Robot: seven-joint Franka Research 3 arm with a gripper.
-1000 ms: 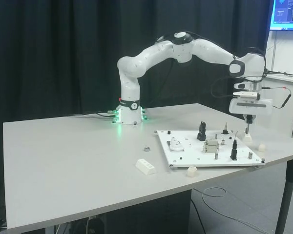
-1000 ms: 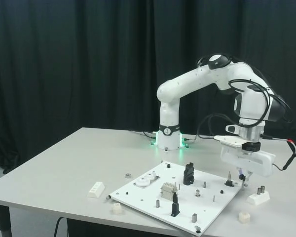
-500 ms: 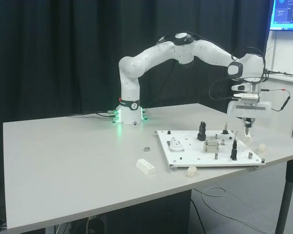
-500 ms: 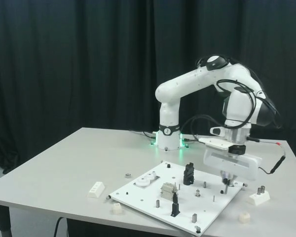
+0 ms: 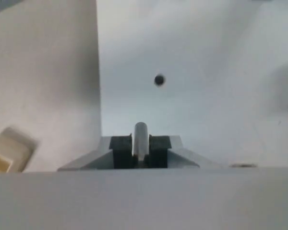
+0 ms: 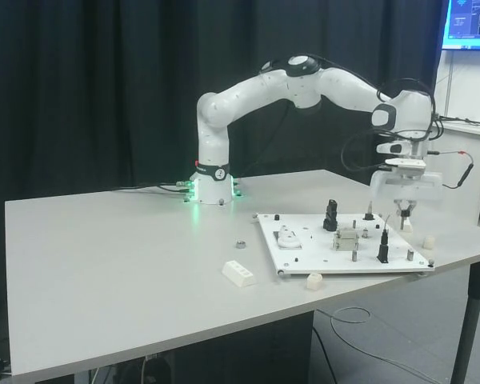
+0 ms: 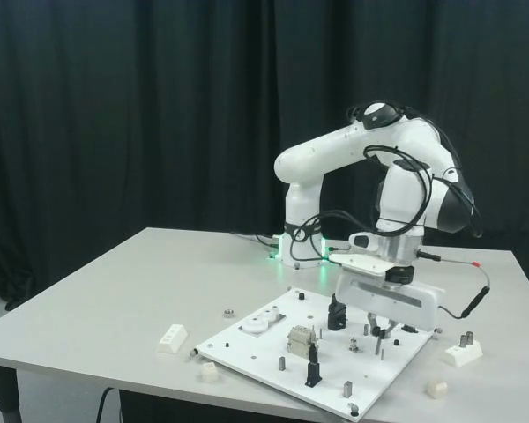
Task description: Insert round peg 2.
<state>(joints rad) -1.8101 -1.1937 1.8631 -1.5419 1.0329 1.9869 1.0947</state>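
Jaws clamped on the peg (image 5: 140,139); my gripper (image 5: 140,152) hovers over the board (image 5: 206,57) near its edge. Carry step; next I centre on the hole (image 5: 159,80), then lower.

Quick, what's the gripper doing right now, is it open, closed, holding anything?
Gripper: closed on the round peg, held upright between its black fingers, above the white board.

Peg (image 5: 140,139) smooth grey metal; board (image 5: 206,57) matt white; arm (image 6: 264,84) glossy white plastic.
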